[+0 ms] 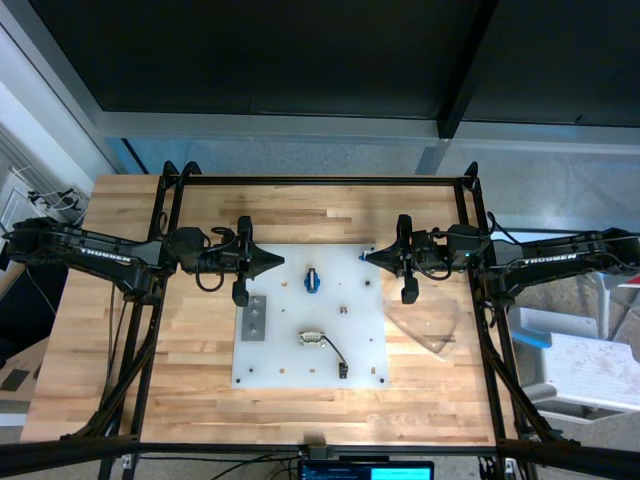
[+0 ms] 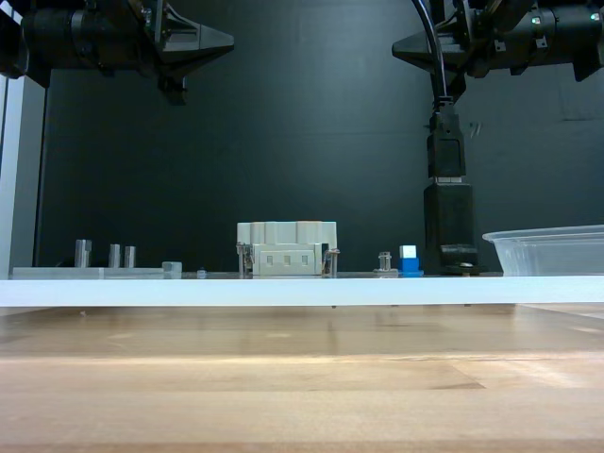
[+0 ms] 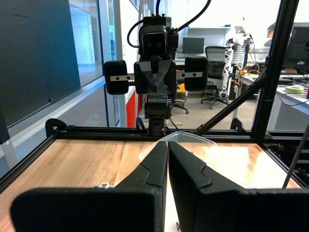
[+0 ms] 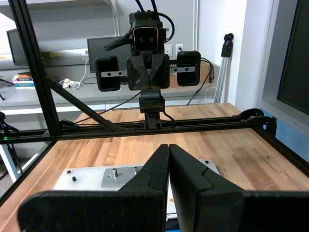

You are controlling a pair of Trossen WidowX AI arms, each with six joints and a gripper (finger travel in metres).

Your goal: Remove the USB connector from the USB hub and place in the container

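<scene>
Even light brightens the counter (image 1: 300,215). The low view is dim, its near wood blurred. High up, the left gripper (image 2: 229,40) and right gripper (image 2: 396,42) are black silhouettes. Glare whitens the left wrist view's background.

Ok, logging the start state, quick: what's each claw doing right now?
Left claw: closed, empty, raised by the board's left side.
Right claw: closed, empty, raised by the board's right side.
</scene>
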